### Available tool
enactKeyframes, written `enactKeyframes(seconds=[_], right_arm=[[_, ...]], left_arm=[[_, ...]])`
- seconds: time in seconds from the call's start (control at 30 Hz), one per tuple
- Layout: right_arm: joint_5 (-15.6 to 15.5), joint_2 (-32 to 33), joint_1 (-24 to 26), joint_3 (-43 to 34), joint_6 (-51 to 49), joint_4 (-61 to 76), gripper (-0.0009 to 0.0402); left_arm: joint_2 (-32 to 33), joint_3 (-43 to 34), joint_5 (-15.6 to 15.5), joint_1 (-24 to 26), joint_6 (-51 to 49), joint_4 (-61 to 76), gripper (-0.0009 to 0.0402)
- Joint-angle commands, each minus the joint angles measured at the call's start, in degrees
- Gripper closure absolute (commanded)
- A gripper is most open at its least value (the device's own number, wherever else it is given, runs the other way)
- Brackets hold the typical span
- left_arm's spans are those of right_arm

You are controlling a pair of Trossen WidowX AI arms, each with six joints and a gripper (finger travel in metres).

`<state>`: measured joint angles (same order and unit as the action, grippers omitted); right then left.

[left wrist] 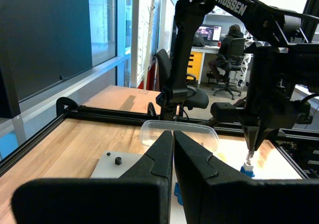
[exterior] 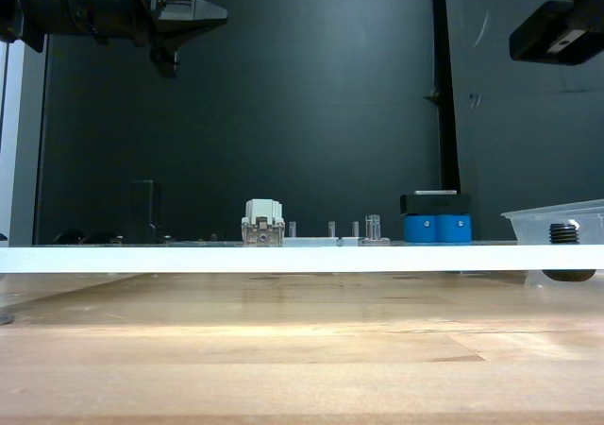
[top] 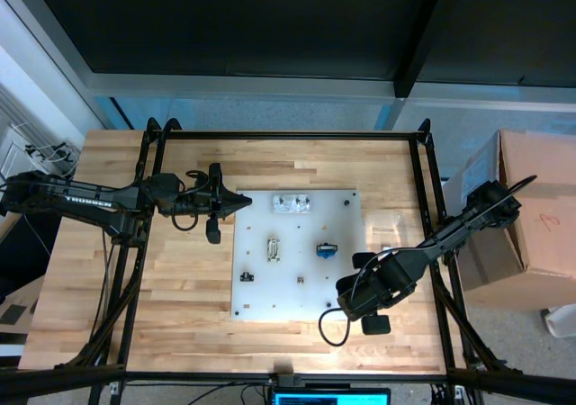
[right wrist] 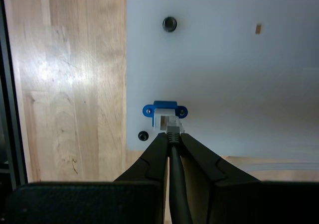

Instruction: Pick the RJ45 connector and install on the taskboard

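Left gripper (left wrist: 173, 135) closed; right gripper (right wrist: 172, 137) around connector (right wrist: 172, 125)

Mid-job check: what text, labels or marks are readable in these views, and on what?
"TROSSEN": on the right arm, left wrist view.
"TROSSEN": on the left arm, high view, small.
Red mark on the cardboard box: unreadable.
No text shows on the RJ45 connector, held in the right gripper above the blue seat on the task board, nor on the left gripper, shut, beside the board's left edge.
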<state>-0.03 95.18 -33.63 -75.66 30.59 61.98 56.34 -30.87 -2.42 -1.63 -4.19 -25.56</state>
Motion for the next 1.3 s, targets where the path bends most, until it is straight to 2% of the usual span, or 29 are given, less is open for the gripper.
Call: enactKeyframes(seconds=[0.03,0.13,1.3], right_arm=[[-0.2,-0.3,0.0,0.6,0.1,-0.6,0.0393],[-1.1,-0.4,0.0,0.7,0.0,-0.9,0.0393],[-1.6,-0.2,-0.2,2.1,-0.2,-2.7,0.0393]], left_arm=[[0.0,0.0,0.0,0.0,0.0,0.0,0.0393],[0.0,0.0,0.0,0.0,0.0,0.0,0.0393],[0.0,0.0,0.0,0.0,0.0,0.0,0.0393]])
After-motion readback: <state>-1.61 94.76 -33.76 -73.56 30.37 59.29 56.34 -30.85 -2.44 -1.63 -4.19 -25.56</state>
